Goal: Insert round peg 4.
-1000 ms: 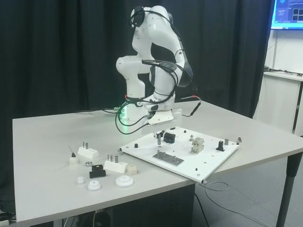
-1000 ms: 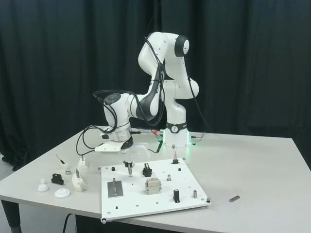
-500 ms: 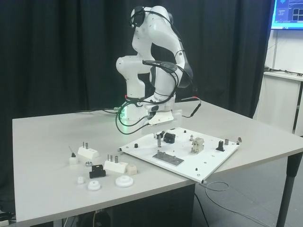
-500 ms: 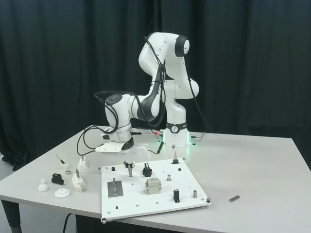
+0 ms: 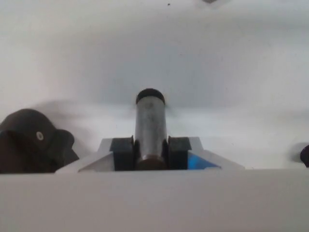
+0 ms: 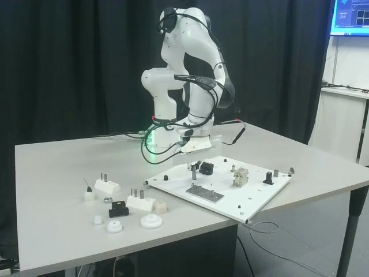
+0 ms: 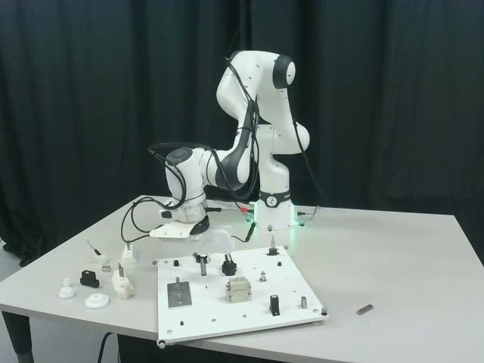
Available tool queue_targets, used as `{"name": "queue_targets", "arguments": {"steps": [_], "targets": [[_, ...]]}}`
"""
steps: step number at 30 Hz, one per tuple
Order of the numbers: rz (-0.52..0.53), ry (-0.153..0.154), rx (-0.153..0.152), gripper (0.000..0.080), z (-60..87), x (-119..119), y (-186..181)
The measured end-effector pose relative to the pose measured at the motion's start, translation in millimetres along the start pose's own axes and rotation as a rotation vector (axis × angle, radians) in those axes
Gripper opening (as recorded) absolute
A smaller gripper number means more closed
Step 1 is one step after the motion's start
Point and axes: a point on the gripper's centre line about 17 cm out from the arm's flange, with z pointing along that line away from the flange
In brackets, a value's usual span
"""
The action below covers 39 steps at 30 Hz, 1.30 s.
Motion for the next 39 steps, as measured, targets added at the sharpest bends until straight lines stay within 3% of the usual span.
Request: {"name": "queue_targets", "arguments": {"steps": [39], "targets": [[0.05, 0.035, -0.026, 0.0146, 1.1, 6.4, 0.1]]}}
